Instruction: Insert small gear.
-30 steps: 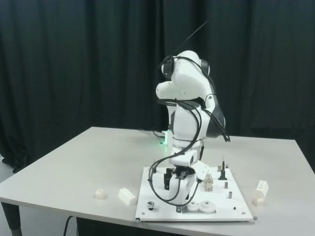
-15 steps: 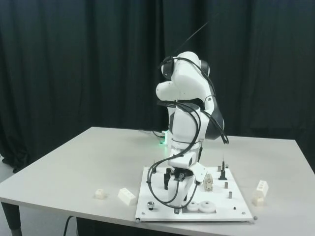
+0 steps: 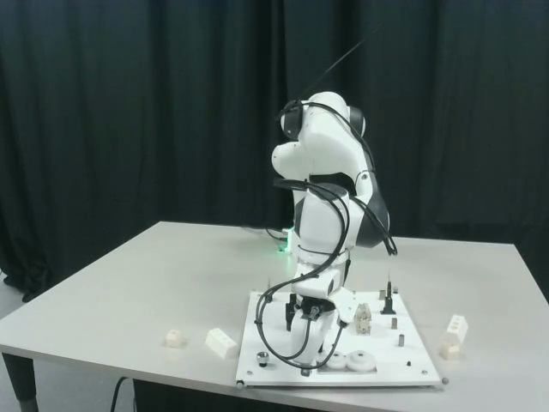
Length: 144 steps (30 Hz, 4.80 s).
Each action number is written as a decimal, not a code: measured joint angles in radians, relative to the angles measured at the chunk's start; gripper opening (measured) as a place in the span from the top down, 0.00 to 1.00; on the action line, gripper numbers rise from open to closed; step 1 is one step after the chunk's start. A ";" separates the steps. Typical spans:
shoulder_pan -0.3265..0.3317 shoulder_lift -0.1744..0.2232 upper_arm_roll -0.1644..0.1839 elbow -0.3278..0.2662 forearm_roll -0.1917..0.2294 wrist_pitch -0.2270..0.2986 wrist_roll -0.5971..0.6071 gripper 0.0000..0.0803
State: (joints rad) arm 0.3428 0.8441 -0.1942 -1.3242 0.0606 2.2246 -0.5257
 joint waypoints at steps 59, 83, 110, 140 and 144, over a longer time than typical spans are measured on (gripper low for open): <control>0.011 -0.023 0.029 -0.039 -0.025 -0.146 -0.024 0.00; 0.015 -0.119 0.034 -0.213 -0.023 -0.029 -0.055 0.00; 0.016 -0.140 0.044 -0.261 -0.007 0.089 -0.046 0.14; 0.017 -0.138 0.040 -0.267 -0.017 0.129 -0.053 0.82; 0.017 -0.137 0.041 -0.267 -0.026 0.129 -0.083 0.82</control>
State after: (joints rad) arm 0.3597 0.7070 -0.1528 -1.5909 0.0348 2.3533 -0.6087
